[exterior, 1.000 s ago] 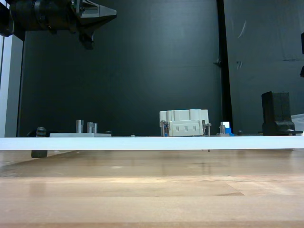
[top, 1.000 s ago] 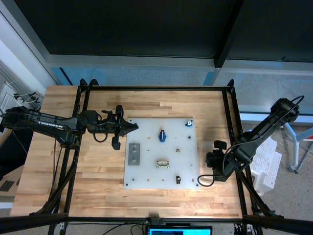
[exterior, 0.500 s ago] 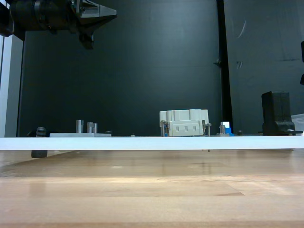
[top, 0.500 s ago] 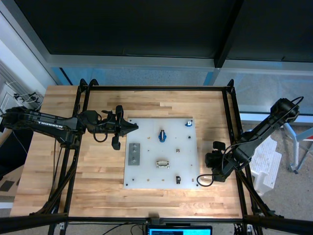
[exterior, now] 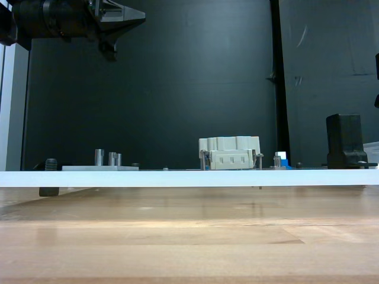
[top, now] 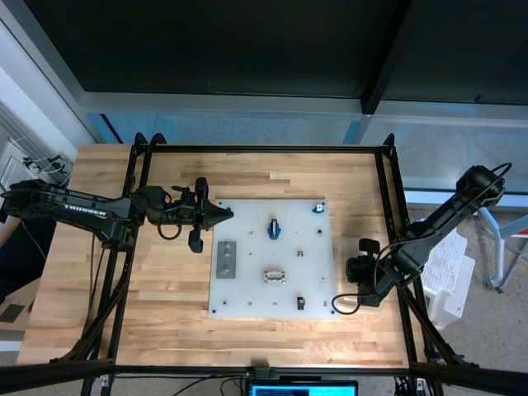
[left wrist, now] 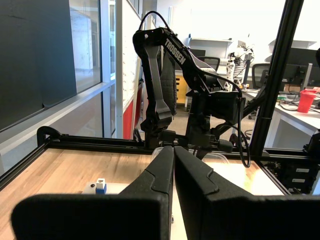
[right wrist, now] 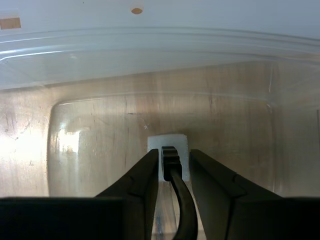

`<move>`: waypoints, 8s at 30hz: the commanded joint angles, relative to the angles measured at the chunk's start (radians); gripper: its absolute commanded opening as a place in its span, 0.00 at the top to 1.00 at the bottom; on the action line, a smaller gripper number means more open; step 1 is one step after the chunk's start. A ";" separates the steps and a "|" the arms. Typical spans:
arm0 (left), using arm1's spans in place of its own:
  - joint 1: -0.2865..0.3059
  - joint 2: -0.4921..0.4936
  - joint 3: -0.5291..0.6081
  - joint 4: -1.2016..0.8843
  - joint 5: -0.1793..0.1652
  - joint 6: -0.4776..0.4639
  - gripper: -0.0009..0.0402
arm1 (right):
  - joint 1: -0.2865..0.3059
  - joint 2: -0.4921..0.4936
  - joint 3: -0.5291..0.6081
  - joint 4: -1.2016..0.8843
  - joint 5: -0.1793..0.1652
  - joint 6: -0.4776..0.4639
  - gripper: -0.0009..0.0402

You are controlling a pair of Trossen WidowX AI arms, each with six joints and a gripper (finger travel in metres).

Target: Pick the USB connector and install on taskboard

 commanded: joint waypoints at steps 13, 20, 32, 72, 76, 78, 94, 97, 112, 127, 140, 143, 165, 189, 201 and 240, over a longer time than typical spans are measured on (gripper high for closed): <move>0.000 0.000 0.000 0.000 0.000 0.000 0.98 | 0.013 -0.042 -0.025 0.022 -0.002 -0.011 0.98; 0.000 0.000 0.000 0.000 0.000 0.000 0.98 | 0.024 -0.079 -0.037 0.017 0.006 -0.018 0.98; 0.000 0.000 0.000 0.000 0.000 0.000 0.98 | 0.033 -0.126 -0.035 -0.008 0.031 -0.029 0.98; 0.000 0.000 0.000 0.000 0.000 0.000 0.98 | -0.058 0.127 0.407 -0.144 0.021 -0.156 0.98; 0.000 0.000 0.000 0.000 0.000 0.000 0.98 | -0.068 0.189 0.460 -0.144 0.014 -0.158 0.98; 0.000 0.000 0.000 0.000 0.000 0.000 0.98 | -0.074 0.220 0.490 -0.144 0.002 -0.161 0.98; 0.000 0.000 0.000 0.000 0.000 0.000 0.98 | -0.119 0.447 0.705 -0.142 -0.012 -0.187 0.98; 0.000 0.000 0.000 0.000 0.000 0.000 0.98 | -0.134 0.482 0.737 -0.142 -0.032 -0.204 0.98; 0.000 0.000 0.000 0.000 0.000 0.000 0.98 | -0.159 0.552 0.788 -0.111 -0.031 -0.235 0.98; 0.000 0.000 0.000 0.000 0.000 0.000 0.98 | -0.161 0.570 0.788 -0.101 -0.048 -0.231 0.98; 0.000 0.000 0.000 0.000 0.000 0.000 0.98 | -0.162 0.570 0.783 -0.104 -0.047 -0.235 0.98; 0.000 0.000 0.000 0.000 0.000 0.000 0.98 | -0.162 0.570 0.778 -0.098 -0.048 -0.235 0.98; 0.000 0.001 0.000 0.000 0.000 0.000 0.98 | -0.162 0.568 0.769 -0.081 -0.058 -0.269 0.98; 0.000 0.000 0.000 0.000 0.000 0.000 0.98 | -0.151 0.562 0.761 -0.079 -0.056 -0.280 0.98; 0.000 0.000 0.000 0.000 0.000 0.000 0.98 | -0.148 0.575 0.713 -0.024 -0.057 -0.286 0.98; 0.000 0.000 0.000 0.000 0.000 0.000 0.98 | -0.140 0.549 0.692 0.006 -0.074 -0.286 0.92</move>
